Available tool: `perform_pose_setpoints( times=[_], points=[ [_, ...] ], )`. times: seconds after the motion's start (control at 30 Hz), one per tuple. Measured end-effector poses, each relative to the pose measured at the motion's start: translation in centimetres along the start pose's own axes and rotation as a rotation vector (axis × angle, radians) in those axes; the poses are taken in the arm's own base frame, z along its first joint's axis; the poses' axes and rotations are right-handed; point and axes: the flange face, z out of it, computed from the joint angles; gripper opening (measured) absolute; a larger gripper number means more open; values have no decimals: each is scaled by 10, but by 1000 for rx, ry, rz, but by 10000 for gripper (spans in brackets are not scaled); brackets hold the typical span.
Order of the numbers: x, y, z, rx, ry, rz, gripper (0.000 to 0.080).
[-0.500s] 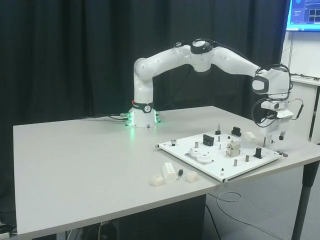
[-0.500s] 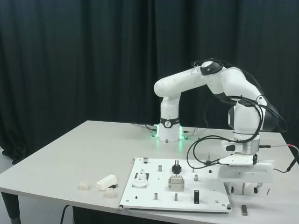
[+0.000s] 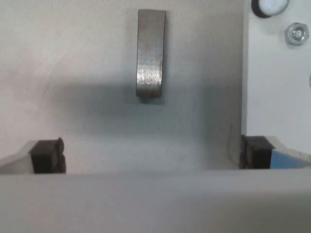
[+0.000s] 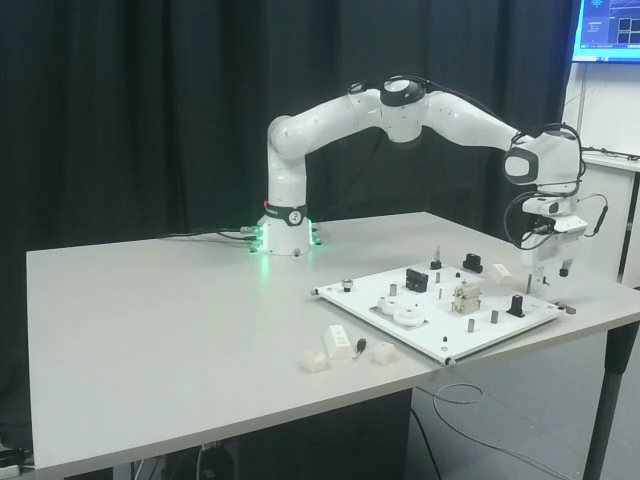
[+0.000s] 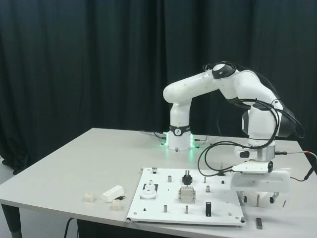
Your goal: Remove waterproof.
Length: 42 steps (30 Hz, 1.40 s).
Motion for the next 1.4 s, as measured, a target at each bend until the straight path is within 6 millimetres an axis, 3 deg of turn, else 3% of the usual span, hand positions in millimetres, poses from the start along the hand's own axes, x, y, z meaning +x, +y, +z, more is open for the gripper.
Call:
perform_pose_setpoints(
  times=[0.9,1.4],
  points=[
    [0,-2,-7,-5,2,12,800],
    [6,2,-21,-39,12,5,800]
  ],
)
